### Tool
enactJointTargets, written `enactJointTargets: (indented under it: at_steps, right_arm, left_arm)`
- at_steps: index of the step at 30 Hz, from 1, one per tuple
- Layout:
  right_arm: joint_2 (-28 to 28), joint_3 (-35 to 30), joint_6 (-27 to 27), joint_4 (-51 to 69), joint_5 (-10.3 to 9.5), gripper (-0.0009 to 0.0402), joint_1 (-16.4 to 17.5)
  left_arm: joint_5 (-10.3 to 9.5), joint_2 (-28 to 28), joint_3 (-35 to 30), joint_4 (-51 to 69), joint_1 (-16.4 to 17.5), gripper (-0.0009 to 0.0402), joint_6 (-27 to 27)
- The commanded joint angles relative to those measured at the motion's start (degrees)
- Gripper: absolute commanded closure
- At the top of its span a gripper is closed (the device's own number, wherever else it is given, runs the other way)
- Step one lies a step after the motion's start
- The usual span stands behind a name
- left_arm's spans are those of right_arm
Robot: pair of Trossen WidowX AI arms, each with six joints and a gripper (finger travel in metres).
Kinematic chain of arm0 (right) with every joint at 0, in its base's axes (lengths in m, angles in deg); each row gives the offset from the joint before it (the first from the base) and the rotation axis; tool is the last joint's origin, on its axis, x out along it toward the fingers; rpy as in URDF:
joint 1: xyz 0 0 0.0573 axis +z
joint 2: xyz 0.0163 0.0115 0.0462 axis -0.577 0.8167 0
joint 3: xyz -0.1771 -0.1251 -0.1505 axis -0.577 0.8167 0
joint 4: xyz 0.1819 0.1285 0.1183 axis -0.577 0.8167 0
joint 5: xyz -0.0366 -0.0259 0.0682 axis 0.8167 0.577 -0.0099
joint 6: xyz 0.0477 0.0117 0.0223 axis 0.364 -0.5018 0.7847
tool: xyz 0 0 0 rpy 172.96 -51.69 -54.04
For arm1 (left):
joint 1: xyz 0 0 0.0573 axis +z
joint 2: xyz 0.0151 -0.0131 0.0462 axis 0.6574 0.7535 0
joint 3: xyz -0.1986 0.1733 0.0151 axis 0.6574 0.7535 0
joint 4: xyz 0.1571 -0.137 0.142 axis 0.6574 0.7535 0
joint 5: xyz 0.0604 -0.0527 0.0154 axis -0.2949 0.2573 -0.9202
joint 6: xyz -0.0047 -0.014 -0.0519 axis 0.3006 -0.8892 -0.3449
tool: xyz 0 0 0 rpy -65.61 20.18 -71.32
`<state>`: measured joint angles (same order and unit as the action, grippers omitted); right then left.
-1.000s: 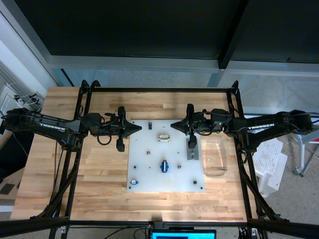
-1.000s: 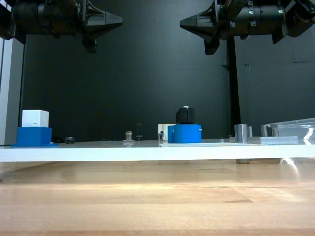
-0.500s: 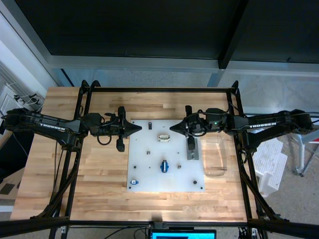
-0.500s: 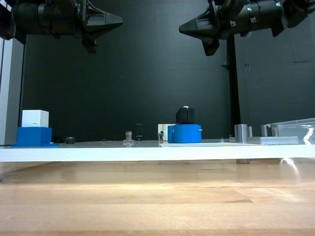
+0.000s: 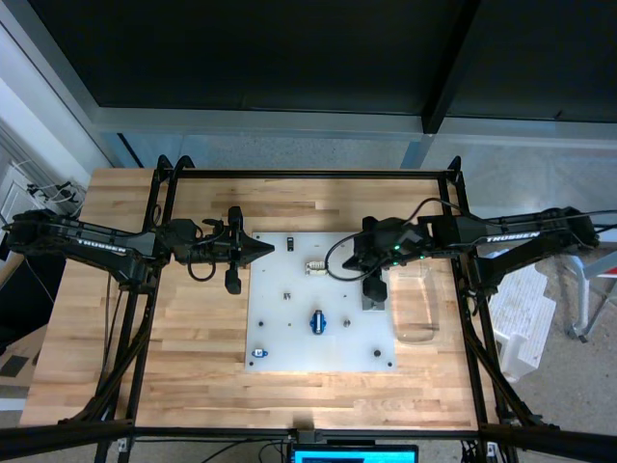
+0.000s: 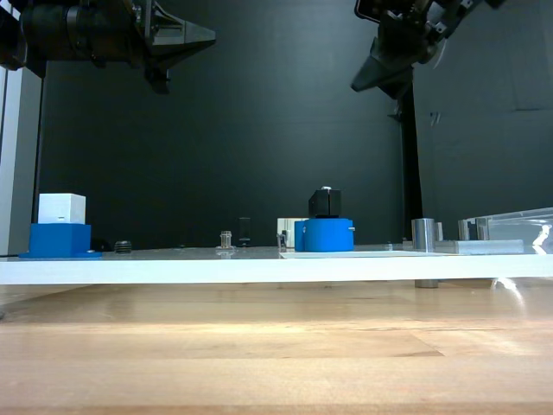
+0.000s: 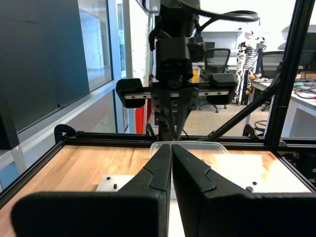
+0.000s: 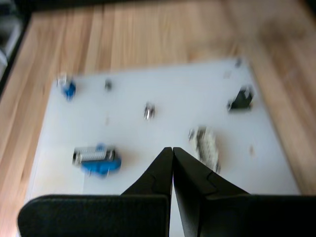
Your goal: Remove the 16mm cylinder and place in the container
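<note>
R gripper [image 8: 172,150] hangs tilted over the board [image 5: 289,340], fingers pressed together, empty. L gripper [image 7: 171,146] is high, also closed. Cylinder [image 6: 423,234] stands on board near container [image 5: 416,337]. Open fingers before descent, then centre over cylinder.

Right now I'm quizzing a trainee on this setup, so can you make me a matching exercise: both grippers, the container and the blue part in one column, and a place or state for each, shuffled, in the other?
1. left gripper
2. right gripper
3. container
4. blue part

A. on the wooden table, by the white board's right edge
B. near the middle of the white board
C. shut, held level, high on the left side
D. shut, tilted down toward the white board

Pairs: 1-C, 2-D, 3-A, 4-B.
</note>
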<state>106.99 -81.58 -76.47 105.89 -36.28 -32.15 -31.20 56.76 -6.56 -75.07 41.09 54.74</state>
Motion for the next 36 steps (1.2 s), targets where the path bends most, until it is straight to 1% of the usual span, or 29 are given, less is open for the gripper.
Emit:
enactJointTargets:
  at_steps: [1, 6, 10, 18, 23, 26, 36]
  right_arm:
    - [4.3, -5.7, 0.0, 8.8, 0.17, 0.0393, 1.8]
    - [11.3, -13.5, 0.7, 19.3, 1.42, 0.0393, 4.6]
    - [15.5, -18.3, 2.9, 24.5, 1.44, 0.0393, 5.9]
    - [23.0, -25.9, 4.7, 32.7, 1.44, 0.0393, 7.6]
    - [25.7, -27.6, 5.4, 35.1, 1.44, 0.0393, 9.2]
    - [26.2, -27.6, 5.5, 35.1, 1.51, 0.0393, 10.1]
    - [28.9, -27.5, 5.5, 35.9, 1.53, 0.0393, 10.8]
  left_arm:
    - [0.00, 0.0, 0.0, 0.0, 0.0, 0.0393, 0.0]
    - [0.00, 0.0, 0.0, 0.0, 0.0, 0.0393, 0.0]
    - [0.00, 0.0, 0.0, 0.0, 0.0, 0.0393, 0.0]
    - [0.00, 0.0, 0.0, 0.0, 0.0, 0.0393, 0.0]
    - [0.00, 0.0, 0.0, 0.0, 0.0, 0.0393, 0.0]
    - [0.00, 0.0, 0.0, 0.0, 0.0, 0.0393, 0.0]
    - [-0.02, 0.0, 0.0, 0.0, 0.0, 0.0393, 0.0]
